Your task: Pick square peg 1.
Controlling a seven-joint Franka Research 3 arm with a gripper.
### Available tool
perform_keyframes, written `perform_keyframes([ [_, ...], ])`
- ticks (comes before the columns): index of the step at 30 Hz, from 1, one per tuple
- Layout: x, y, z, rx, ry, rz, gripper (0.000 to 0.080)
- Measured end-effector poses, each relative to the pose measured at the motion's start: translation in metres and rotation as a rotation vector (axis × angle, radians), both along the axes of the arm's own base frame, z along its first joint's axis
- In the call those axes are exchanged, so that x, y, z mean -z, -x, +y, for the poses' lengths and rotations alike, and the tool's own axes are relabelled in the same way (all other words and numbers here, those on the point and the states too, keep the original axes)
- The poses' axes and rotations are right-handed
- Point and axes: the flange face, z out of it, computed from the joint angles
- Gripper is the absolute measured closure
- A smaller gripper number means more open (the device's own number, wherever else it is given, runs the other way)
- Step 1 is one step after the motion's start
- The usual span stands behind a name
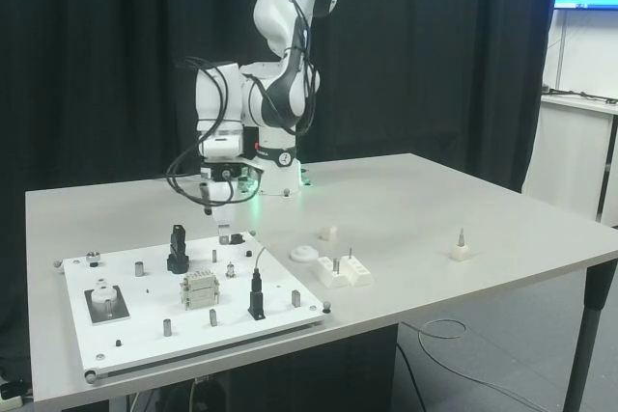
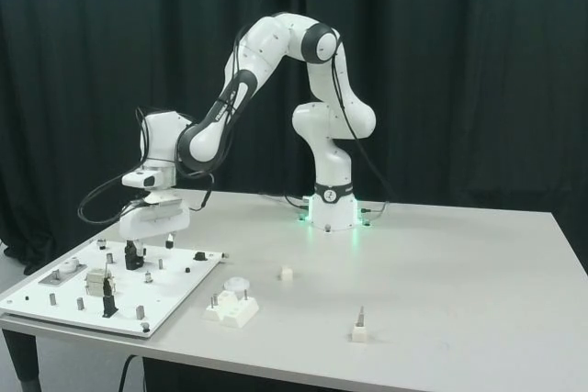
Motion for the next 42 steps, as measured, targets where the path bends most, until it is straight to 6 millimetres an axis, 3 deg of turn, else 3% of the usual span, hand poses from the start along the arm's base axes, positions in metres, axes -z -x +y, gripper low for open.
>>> perform_keyframes([
  [7,-0.011,-0.008,0.010,0.126,-0.028,-0.026,0.0003],
  [16,-0.027,-0.027,0.041,0.349,-0.110,-0.046,0.0003],
  [30,-0.040,-0.055,0.113,0.710,-0.204,0.020,0.0003],
  [42,-0.033,-0.063,0.188,1.104,-0.218,0.101,0.0003],
])
